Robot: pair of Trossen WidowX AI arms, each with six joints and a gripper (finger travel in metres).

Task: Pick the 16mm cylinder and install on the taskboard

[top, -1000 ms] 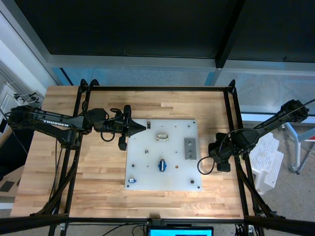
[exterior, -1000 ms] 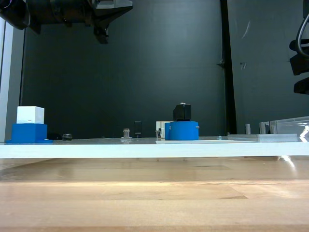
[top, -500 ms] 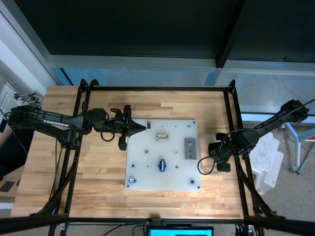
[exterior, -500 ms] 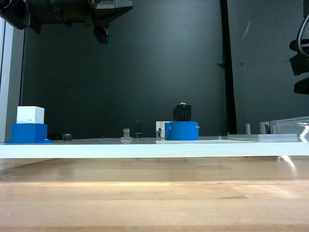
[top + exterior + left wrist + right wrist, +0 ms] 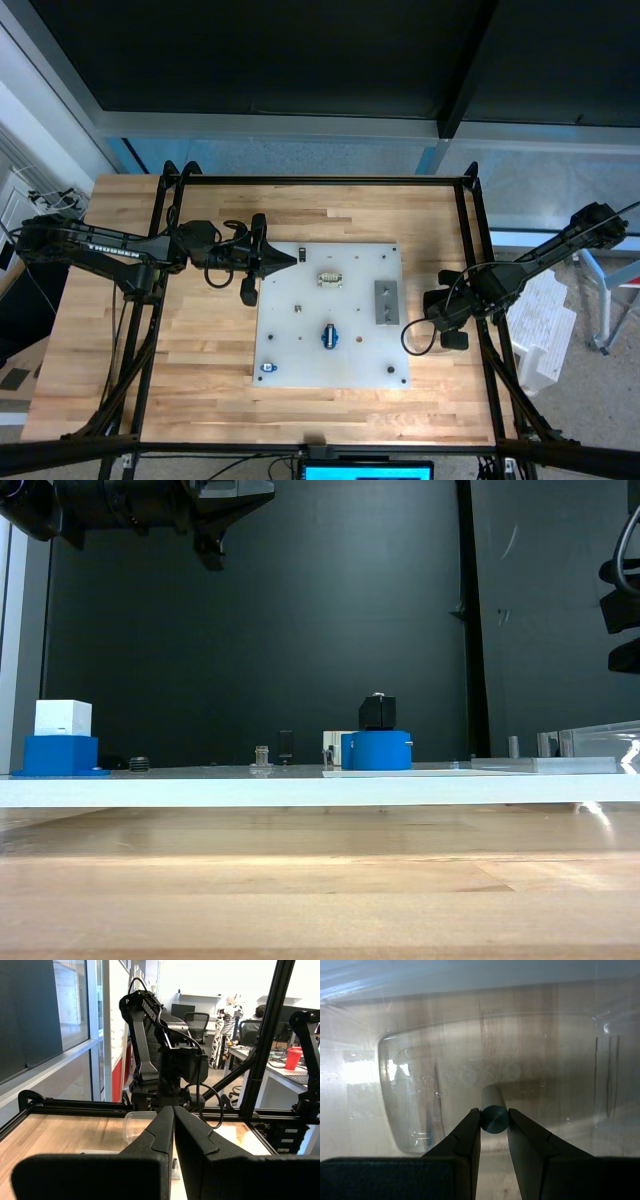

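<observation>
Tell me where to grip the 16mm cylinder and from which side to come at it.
Grip the 16mm cylinder across its curved wall just behind the flat round end, coming end-on: that end faces the right claw, whose fingers press both sides of it inside the clear tray, right of the taskboard. The left claw, shut, hangs over the board's far left corner.

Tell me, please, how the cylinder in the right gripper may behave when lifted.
The 16mm cylinder looks smooth, round metal: probably stiff, dense and slippery. The right gripper, over the clear tray, pinches its curved sides, so it might pivot or, dropped, roll. The left gripper sits shut beside the taskboard.
</observation>
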